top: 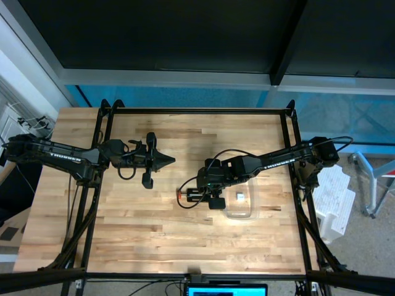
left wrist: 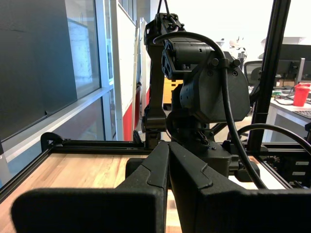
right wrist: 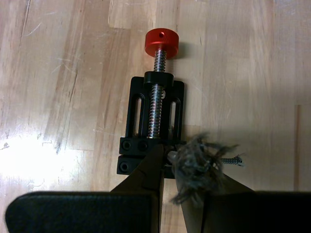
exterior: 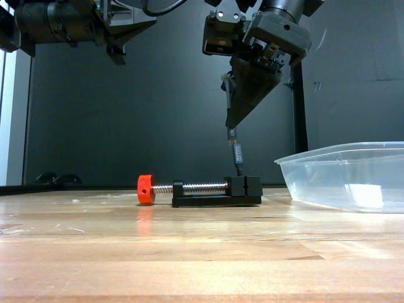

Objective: Pick the usb-c connector and install on the hub

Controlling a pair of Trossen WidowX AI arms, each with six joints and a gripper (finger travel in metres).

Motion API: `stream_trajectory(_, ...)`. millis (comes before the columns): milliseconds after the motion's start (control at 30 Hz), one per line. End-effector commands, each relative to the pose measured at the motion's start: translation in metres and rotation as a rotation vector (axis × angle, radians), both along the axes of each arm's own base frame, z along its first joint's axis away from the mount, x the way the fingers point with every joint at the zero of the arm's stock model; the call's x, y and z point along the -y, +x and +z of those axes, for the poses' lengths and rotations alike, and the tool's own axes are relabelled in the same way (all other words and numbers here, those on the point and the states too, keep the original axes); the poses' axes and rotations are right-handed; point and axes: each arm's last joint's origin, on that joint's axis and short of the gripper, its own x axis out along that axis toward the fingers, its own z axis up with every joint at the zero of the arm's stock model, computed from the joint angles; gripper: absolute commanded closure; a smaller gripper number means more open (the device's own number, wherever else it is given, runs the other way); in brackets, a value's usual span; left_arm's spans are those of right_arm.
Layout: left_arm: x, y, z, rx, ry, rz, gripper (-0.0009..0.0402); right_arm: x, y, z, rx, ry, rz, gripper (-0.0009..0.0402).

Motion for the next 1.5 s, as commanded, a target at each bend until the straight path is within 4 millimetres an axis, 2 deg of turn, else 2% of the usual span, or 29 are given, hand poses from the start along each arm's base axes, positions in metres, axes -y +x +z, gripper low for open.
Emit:
stream_trajectory(33,0.0,0.0,0.0,0.0,0.0,0.0,0.0393,0.0,-0.001,-0.001,-0.01,-0.001,0.001,0.0393)
stream_trajectory(567,0.0,0.0,0.0,0.0,0.0,0.0,0.0393,0.0,-0.002,0.001,-0.005,-0.001,0.003,0.0393)
stream_trajectory(1133,0.0,0.0,0.0,0.0,0.0,0.0,0.0393,-0.001,-0.013,0.03,0.072,0.013,0.003,0.0393)
stream_trajectory(1500,0.0,0.0,0.0,0.0,0.0,0.0,0.0393,-0.005,-0.018,0.038,0.101,-0.025,-0.01,0.0393)
